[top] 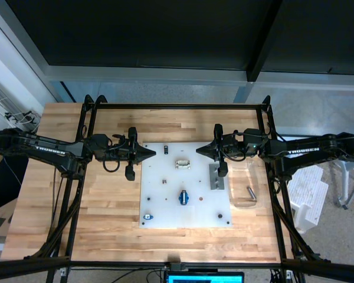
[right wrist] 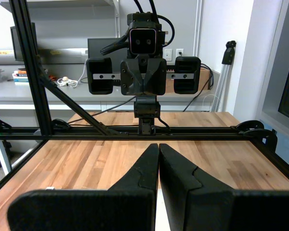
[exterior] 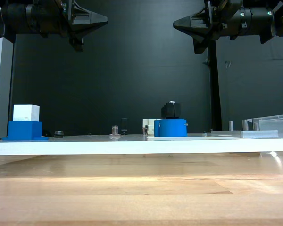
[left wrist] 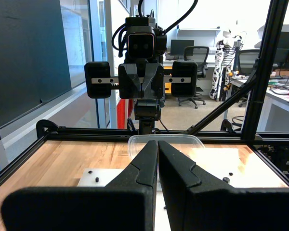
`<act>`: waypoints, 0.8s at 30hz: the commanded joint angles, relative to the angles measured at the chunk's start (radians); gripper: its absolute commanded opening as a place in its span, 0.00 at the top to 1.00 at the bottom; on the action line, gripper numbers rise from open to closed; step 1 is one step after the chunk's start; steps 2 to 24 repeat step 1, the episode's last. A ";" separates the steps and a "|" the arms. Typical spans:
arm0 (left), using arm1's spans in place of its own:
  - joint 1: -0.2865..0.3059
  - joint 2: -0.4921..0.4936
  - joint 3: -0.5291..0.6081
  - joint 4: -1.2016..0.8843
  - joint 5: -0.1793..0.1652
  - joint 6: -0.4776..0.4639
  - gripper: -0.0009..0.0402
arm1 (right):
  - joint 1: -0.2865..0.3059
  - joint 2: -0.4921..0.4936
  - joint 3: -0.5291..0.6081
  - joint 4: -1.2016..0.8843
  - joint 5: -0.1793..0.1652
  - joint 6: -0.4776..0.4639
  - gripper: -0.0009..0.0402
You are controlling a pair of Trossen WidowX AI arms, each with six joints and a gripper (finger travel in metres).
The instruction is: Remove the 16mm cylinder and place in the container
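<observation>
From above we see the 16mm cylinder (top: 250,192) lying inside the container (top: 242,180), right of the white board (top: 165,203) on the counter (top: 106,206). The low view shows only the tub's clear wall. The left tool (top: 152,152) and right tool (top: 199,150) hover high, both with fingers pressed together. Each arm reads "TROSSEN".

We've got even overhead light on the bench (top: 106,194), soft shadows. Low view's dim: left gripper (exterior: 101,20) and right gripper (exterior: 179,22) hang as dark shapes over the board (exterior: 132,146), near bench edge blurry.
</observation>
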 commanded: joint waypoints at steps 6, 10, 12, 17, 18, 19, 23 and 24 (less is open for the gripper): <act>0.000 0.000 0.000 0.000 0.000 0.000 0.98 | 0.000 0.000 0.000 0.002 0.000 0.000 0.98; 0.000 0.000 0.000 0.000 0.000 0.000 0.98 | 0.000 0.000 0.000 0.002 0.000 0.000 0.98; 0.000 0.000 0.000 0.000 0.000 0.000 0.98 | 0.000 0.000 0.000 0.002 0.000 0.000 0.98; 0.000 0.000 0.000 0.000 0.000 0.000 0.98 | 0.000 0.000 0.000 0.002 0.000 0.000 0.98; 0.000 0.000 0.000 0.000 0.000 0.000 0.98 | 0.000 0.000 0.000 0.002 0.000 0.000 0.98; 0.000 0.000 0.000 0.000 0.000 0.000 0.98 | 0.000 0.000 0.000 0.002 0.000 0.000 0.98; 0.000 0.000 0.000 0.000 0.000 0.000 0.98 | 0.000 0.000 0.000 0.002 0.000 0.000 0.98; 0.000 0.000 0.000 0.000 0.000 0.000 0.98 | 0.000 0.000 0.000 0.002 0.000 0.000 0.98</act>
